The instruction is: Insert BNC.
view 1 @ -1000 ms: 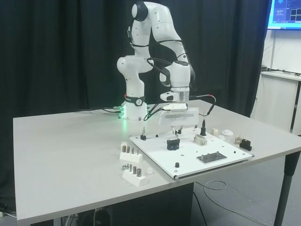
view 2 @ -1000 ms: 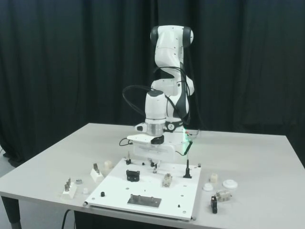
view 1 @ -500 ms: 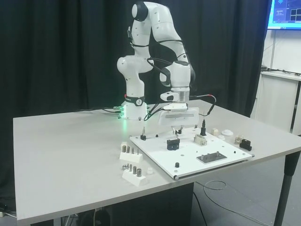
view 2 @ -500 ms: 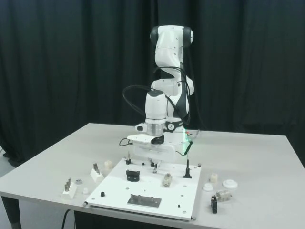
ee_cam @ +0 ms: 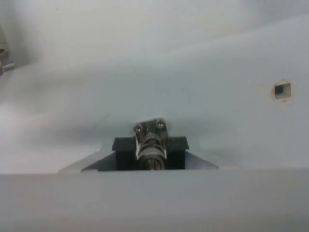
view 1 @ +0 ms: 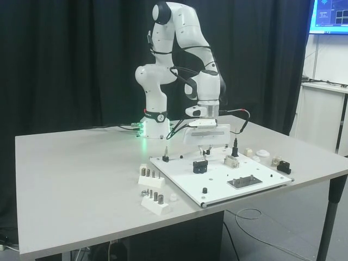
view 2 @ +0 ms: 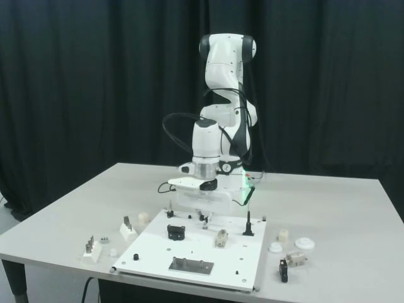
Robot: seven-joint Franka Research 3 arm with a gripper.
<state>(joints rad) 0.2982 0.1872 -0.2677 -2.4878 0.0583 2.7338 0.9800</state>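
Observation:
The wrist view shows a metal BNC plug (ee_cam: 150, 151) standing between two black fingers (ee_cam: 124, 152), which press on it from both sides. Just beyond the plug lies a small square metal flange (ee_cam: 149, 127) with two screws, fixed on the white board (ee_cam: 203, 87). My gripper (view 1: 205, 148) hangs low over the far edge of the white board (view 1: 217, 179), behind a black block (view 1: 200, 166). In the second room view the gripper (view 2: 203, 216) sits close above the board (view 2: 151, 249). Whether the plug touches the flange is hidden.
On the board stand a black upright post (view 1: 235, 145), a small grey connector block (view 1: 232, 161) and a grey metal plate (view 1: 244, 181). Two white holders with pegs (view 1: 149, 176) lie left of the board. Small loose parts (view 2: 290, 260) lie to its right.

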